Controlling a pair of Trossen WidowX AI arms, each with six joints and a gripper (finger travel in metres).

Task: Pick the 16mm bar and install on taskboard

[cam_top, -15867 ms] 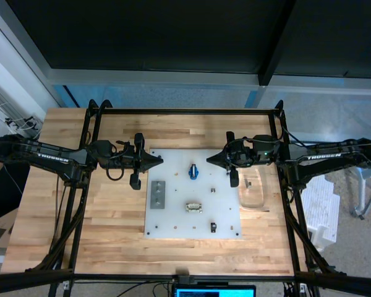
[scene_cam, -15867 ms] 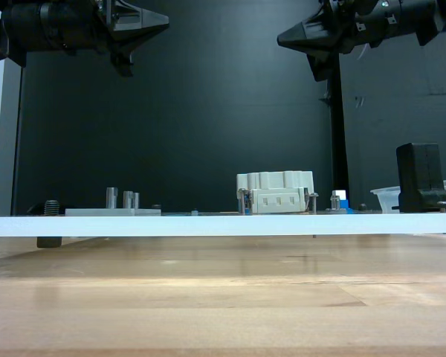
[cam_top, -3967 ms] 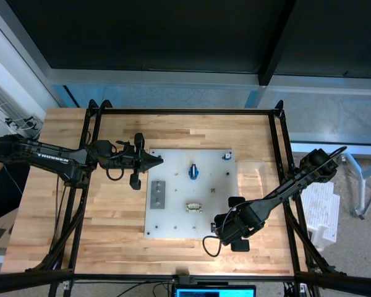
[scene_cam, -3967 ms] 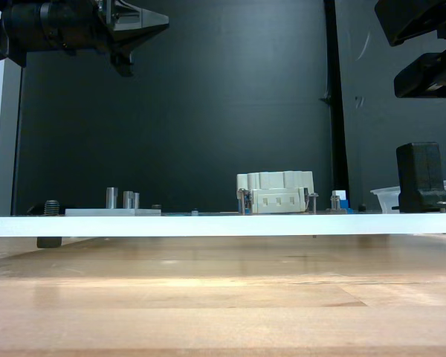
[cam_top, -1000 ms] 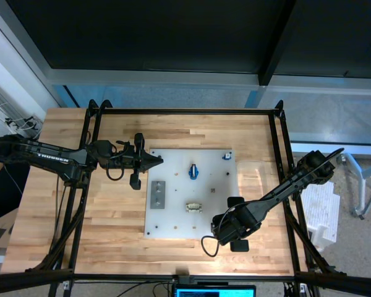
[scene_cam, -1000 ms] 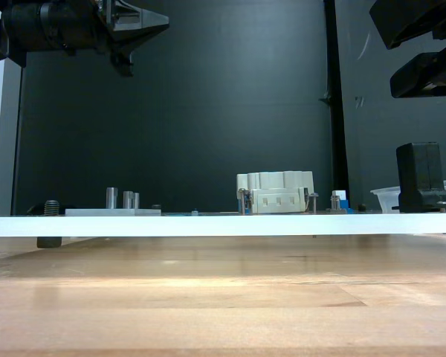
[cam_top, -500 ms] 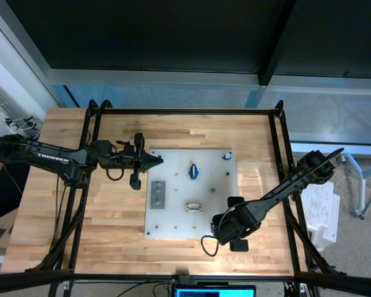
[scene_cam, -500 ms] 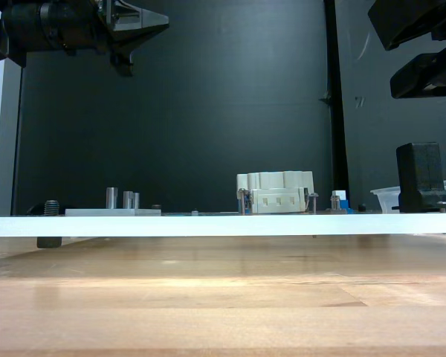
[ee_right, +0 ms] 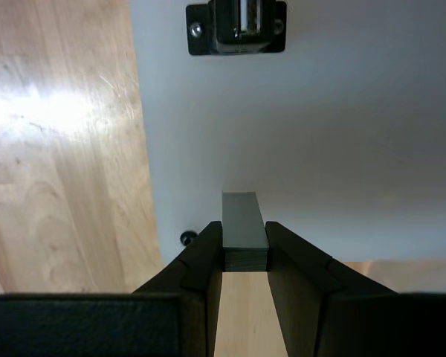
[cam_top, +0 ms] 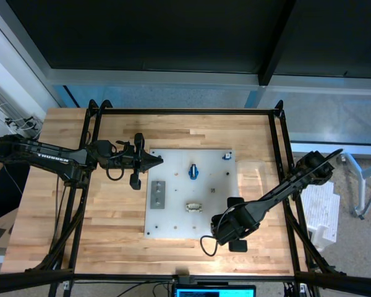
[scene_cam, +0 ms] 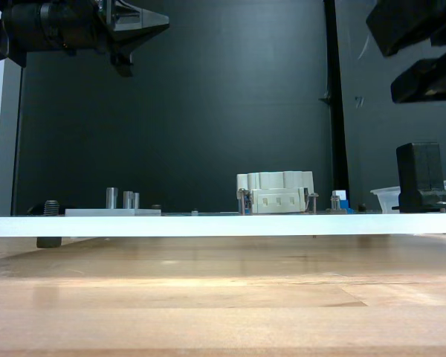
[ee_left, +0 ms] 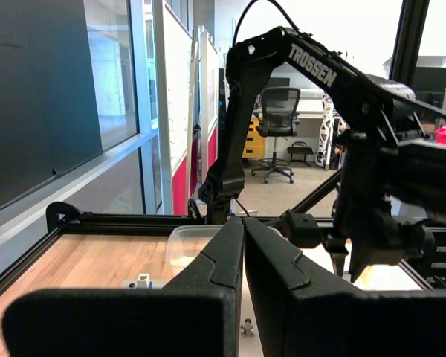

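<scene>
16mm bar, short grey metal peg (ee_right: 244, 219), pinched in right gripper (ee_right: 244, 249) over corner of white square taskboard (ee_right: 342, 134). Risk: shallow fingertip hold, bar may tilt, jam off-hole. Left gripper (ee_left: 243, 245) parked beside board, clenched empty.

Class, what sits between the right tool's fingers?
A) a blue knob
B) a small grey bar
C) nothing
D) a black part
B: the right tool, over the near edge of the taskboard, is shut on the 16mm bar; the left tool hangs shut above the board's far-left corner.
</scene>
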